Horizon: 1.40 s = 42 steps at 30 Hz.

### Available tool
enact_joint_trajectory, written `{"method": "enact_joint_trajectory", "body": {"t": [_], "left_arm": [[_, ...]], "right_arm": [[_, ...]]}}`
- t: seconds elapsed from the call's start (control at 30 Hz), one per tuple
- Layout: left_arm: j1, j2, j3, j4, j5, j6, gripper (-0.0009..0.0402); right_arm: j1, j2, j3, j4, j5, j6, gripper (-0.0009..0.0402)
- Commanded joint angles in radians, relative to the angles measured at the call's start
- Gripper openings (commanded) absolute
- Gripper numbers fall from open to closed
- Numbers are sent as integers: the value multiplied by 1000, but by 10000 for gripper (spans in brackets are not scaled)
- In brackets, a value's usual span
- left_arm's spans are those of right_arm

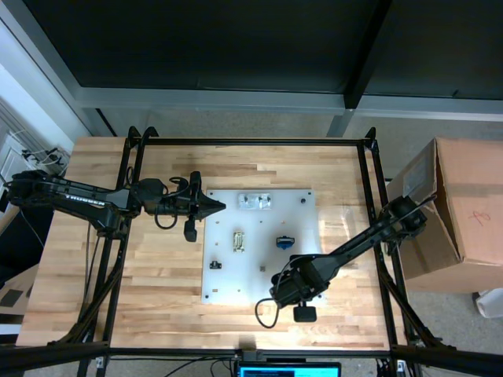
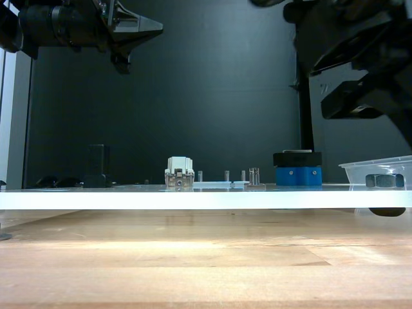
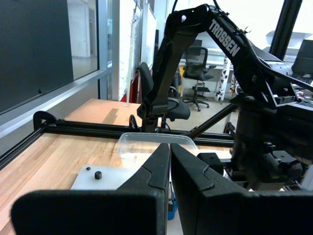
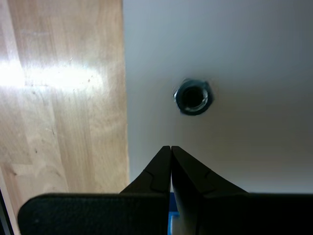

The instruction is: Pick the M12 nut and place it on its threads and fasten

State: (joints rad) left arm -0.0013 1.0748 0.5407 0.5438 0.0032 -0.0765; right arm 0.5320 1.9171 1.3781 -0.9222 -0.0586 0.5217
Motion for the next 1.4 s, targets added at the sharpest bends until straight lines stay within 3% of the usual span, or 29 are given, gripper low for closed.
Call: {"method": "enact_joint_trajectory", "body": {"t": [0.03,0.13,0.3,0.53,1.0,1.07,1.27,1.4], "left_arm": [[0,0,0,0,0,0,0],[0,0,0,0,0,0,0],[0,0,0,0,0,0,0],[0,0,0,0,0,0,0],[0,0,0,0,0,0,0],[0,0,0,0,0,0,0],[0,0,0,1,0,0,0],[0,0,0,0,0,0,0]], "right_arm": [[-2,-18,0,5,39,1,0],[-7,-50,-3,26,52,-19,0],[-21,-114,-17,55,134,-84,0],[-92,-266,-86,166,138,-182,0],[-373,-633,-328,541,134,-458,0],[-404,-678,-360,593,116,-483,0],[-524,-787,-476,803,-18,-496,0],[-557,-829,-569,967,-25,-513,0]]}}
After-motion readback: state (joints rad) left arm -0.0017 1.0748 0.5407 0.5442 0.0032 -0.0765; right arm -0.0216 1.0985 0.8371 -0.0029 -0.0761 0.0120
